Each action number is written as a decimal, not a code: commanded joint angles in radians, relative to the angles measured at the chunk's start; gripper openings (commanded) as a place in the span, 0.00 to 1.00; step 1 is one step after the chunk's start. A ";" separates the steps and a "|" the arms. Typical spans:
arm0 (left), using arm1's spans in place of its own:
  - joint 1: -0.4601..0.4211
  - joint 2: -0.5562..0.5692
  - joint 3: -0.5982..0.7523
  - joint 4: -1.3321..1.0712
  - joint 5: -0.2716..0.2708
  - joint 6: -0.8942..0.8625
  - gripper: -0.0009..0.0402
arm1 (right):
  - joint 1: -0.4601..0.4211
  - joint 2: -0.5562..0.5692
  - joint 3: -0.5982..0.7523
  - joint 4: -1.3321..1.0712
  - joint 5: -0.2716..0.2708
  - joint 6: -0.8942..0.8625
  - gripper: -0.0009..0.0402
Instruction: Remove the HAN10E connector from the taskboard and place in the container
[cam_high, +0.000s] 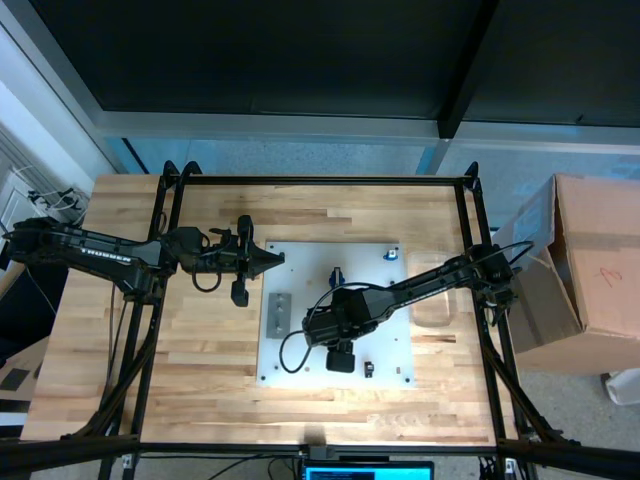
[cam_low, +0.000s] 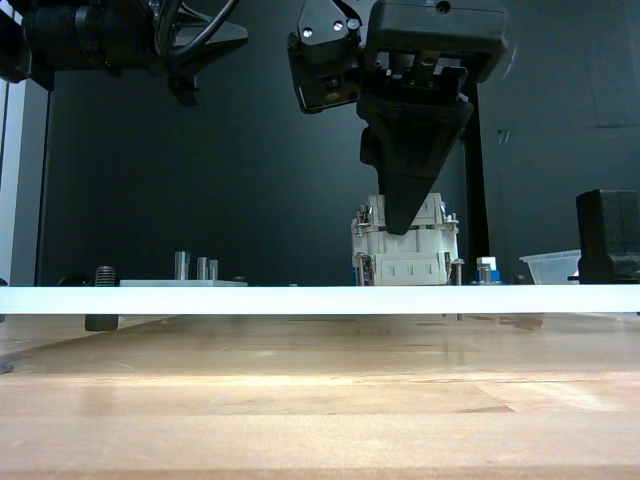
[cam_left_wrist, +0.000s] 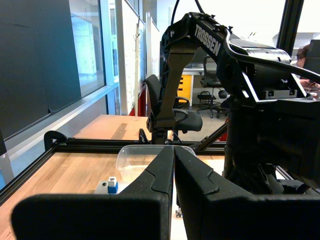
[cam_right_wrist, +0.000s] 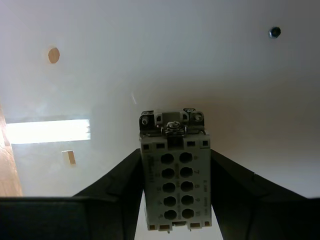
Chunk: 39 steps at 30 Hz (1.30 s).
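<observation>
While left end effector (cam_high: 272, 258) hangs clenched aside, right end effector (cam_low: 402, 222) apparently grasps board-seated HAN10E connector (cam_right_wrist: 175, 185).

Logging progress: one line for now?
HAN10E connector on taskboard | right gripper shut on it | left gripper shut, raised at taskboard's left edge

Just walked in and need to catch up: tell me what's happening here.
The right gripper is shut on the pale grey, ten-hole rectangular HAN10E connector, which stands upright in its seat on the white task board. The left gripper hovers shut and empty above the board's left edge. The clear plastic container sits on the wooden table, right of the board.
</observation>
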 joint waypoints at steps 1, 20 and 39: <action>0.000 0.000 0.000 0.000 0.000 0.000 0.02 | 0.000 -0.001 0.001 0.000 -0.005 0.011 0.22; 0.000 0.000 0.000 0.000 0.000 0.000 0.02 | -0.002 -0.096 0.004 -0.013 -0.005 0.008 0.02; 0.000 0.000 0.000 0.000 0.000 0.000 0.02 | -0.003 -0.266 -0.079 -0.051 -0.010 -0.034 0.02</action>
